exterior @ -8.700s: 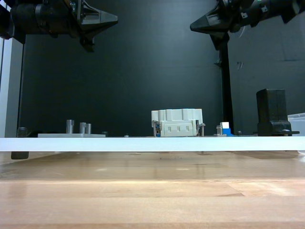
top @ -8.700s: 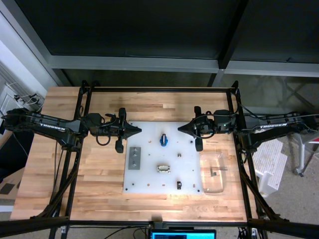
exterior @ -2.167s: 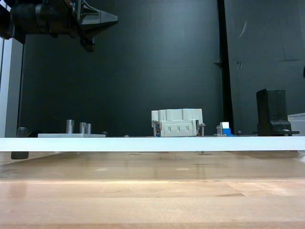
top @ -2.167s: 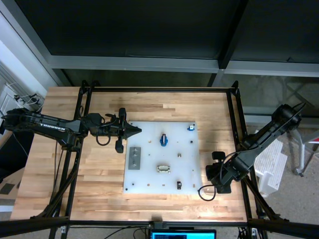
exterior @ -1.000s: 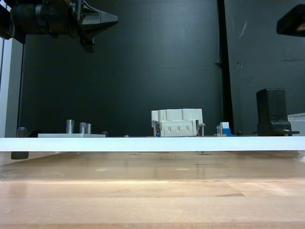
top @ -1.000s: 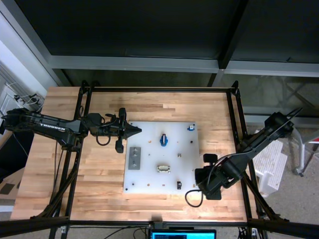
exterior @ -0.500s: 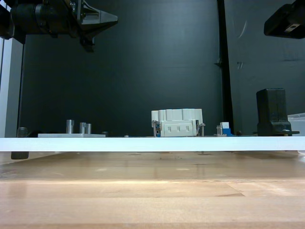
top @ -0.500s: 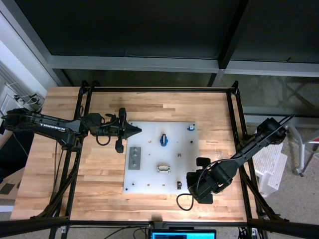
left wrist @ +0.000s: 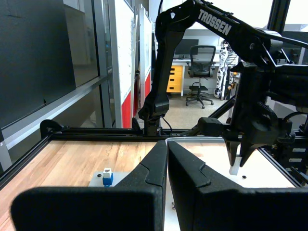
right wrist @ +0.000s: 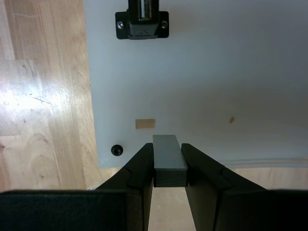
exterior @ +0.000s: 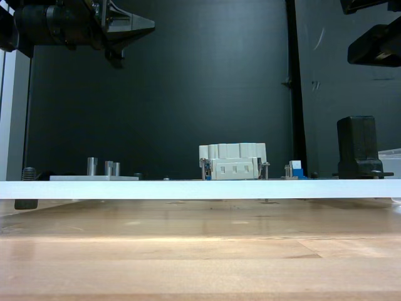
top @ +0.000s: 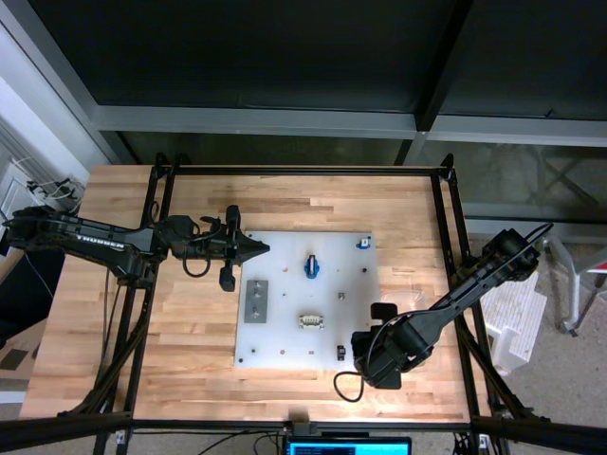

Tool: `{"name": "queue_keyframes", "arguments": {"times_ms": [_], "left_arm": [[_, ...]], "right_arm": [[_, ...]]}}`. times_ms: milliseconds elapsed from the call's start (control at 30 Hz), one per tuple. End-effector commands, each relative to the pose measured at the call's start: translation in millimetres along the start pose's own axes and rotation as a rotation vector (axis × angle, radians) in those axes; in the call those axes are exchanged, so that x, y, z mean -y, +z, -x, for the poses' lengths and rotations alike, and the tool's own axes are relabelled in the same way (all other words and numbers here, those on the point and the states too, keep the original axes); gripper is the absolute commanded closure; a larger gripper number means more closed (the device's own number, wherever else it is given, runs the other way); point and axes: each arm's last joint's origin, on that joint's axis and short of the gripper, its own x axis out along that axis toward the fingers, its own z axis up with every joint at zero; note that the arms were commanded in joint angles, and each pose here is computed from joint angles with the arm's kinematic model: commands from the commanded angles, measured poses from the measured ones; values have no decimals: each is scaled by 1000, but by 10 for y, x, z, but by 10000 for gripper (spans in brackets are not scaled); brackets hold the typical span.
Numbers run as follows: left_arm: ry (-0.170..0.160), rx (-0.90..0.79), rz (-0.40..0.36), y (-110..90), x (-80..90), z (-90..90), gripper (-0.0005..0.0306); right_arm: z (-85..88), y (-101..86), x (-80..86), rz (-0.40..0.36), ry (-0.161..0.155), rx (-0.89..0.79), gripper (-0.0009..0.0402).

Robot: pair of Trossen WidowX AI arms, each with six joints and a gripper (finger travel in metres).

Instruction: Pick the 16mm bar and install on taskboard

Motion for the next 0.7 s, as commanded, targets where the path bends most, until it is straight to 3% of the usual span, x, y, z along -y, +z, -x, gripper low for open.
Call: {"name": "queue_keyframes", "arguments": {"times_ms": [33, 700], "left_arm": [[0, 0, 0, -1, -1, -1, 300], [0, 0, 0, -1, 0, -1, 300]], "right_arm": [[-20, 12, -15, -1, 6, 8, 393], [-111, 36, -92, 6, 24, 12, 393]]}}
